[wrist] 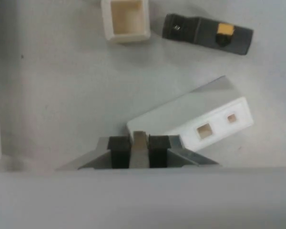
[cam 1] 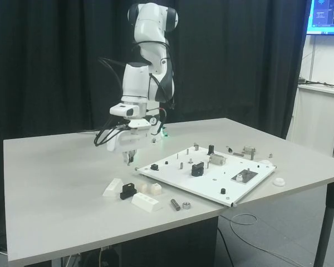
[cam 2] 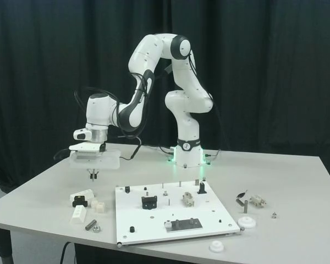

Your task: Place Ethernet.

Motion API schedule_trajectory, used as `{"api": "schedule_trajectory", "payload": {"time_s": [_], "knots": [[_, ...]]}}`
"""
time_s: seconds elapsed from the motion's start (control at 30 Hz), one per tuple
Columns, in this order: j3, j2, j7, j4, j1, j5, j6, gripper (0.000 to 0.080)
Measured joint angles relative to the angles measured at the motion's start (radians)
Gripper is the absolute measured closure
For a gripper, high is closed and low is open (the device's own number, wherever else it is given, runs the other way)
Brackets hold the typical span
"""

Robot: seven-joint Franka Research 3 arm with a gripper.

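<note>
only partly seen, a small plug sits pinched in the hand.

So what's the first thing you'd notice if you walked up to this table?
The big white robot arm bending over the grey table, with its gripper hanging above a little cluster of loose parts near the table's front corner. Its fingers are shut on a small plug, just over a white block with two square holes. Beside them lies a white board dotted with pegs and fittings.
</note>
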Motion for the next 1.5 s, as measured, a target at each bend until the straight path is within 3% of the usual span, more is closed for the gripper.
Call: {"api": "schedule_trajectory", "payload": {"time_s": [0.67,1.2,1.23,1.4,1.43,1.5], "knots": [[0.010,0.050,-0.011,-0.001,0.001,0.009,0.012,0.0726],[0.013,0.059,-0.011,0.003,0.011,0.025,0.041,0.0726],[0.014,0.059,-0.011,0.004,0.011,0.025,0.041,0.0170],[0.015,0.059,-0.011,0.012,0.011,0.026,0.041,0.0170],[0.015,0.059,-0.011,0.014,0.011,0.026,0.041,0.0046],[0.016,0.059,-0.011,0.017,0.011,0.026,0.041,0.0046]]}}
